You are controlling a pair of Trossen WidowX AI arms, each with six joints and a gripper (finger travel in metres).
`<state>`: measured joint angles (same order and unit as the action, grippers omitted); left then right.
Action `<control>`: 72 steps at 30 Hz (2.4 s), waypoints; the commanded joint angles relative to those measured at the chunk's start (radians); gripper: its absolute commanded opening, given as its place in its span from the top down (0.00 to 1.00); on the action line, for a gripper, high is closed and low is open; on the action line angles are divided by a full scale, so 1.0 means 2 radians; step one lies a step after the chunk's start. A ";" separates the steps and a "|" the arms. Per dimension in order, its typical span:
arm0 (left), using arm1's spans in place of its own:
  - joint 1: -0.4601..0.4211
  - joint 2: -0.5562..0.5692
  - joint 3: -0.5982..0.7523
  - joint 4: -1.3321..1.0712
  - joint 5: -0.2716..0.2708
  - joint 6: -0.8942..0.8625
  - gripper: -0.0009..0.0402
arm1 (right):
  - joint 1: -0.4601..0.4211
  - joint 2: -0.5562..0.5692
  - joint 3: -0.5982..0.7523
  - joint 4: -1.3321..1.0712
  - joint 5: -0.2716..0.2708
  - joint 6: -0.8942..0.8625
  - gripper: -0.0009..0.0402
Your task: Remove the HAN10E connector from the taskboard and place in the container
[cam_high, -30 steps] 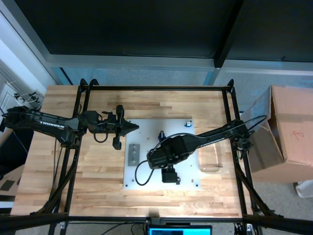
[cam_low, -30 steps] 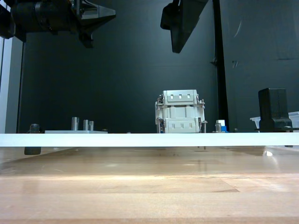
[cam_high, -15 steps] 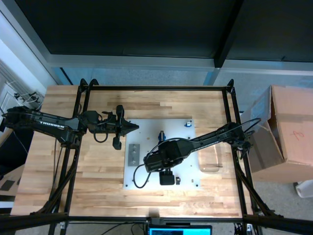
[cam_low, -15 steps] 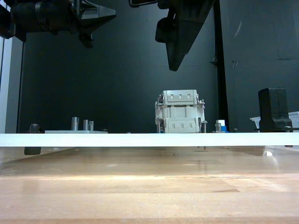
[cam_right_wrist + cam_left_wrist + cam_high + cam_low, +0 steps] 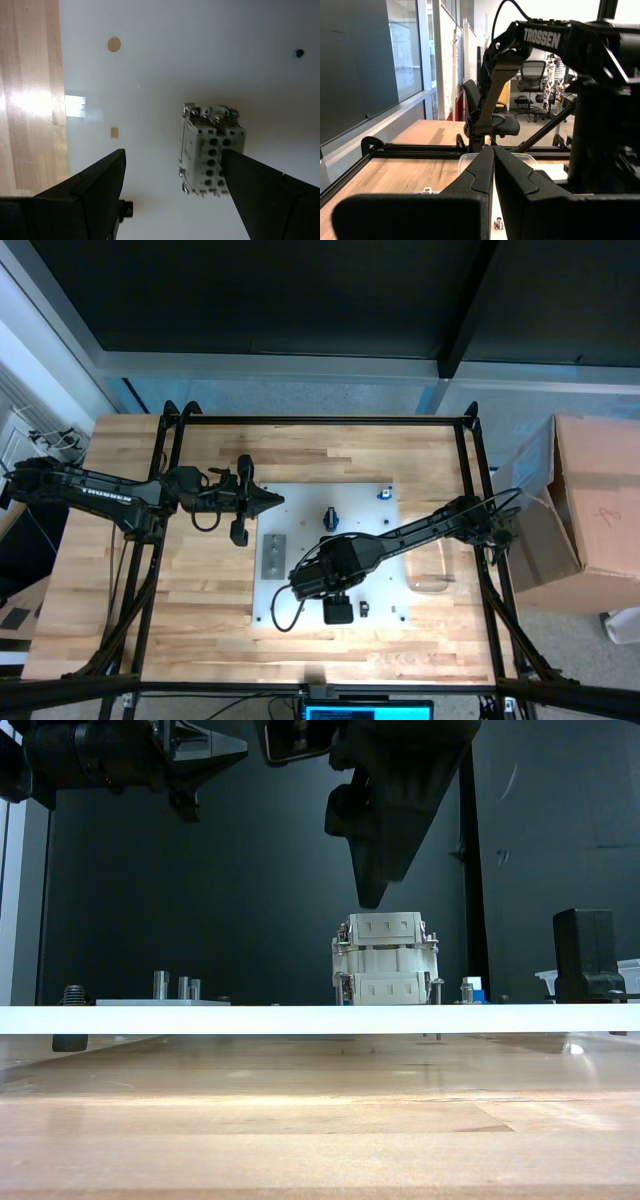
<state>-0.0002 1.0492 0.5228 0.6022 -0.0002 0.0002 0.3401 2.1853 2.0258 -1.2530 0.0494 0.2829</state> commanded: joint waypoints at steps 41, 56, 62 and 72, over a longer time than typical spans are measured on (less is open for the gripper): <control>0.000 0.000 0.000 0.000 0.000 0.000 0.98 | 0.005 -0.013 -0.005 0.006 0.006 0.012 0.33; 0.000 0.000 0.000 0.000 0.000 0.000 0.98 | 0.004 -0.064 -0.005 -0.031 0.007 0.012 0.33; 0.000 0.000 0.000 0.000 0.000 0.000 0.98 | 0.004 -0.067 -0.005 -0.032 0.007 0.012 0.33; 0.000 0.000 0.000 0.000 0.000 0.000 0.98 | -0.010 -0.065 -0.005 -0.032 0.006 0.038 0.33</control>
<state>-0.0002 1.0489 0.5228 0.6022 -0.0002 0.0002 0.3321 2.0521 2.0151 -1.3167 0.0616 0.3359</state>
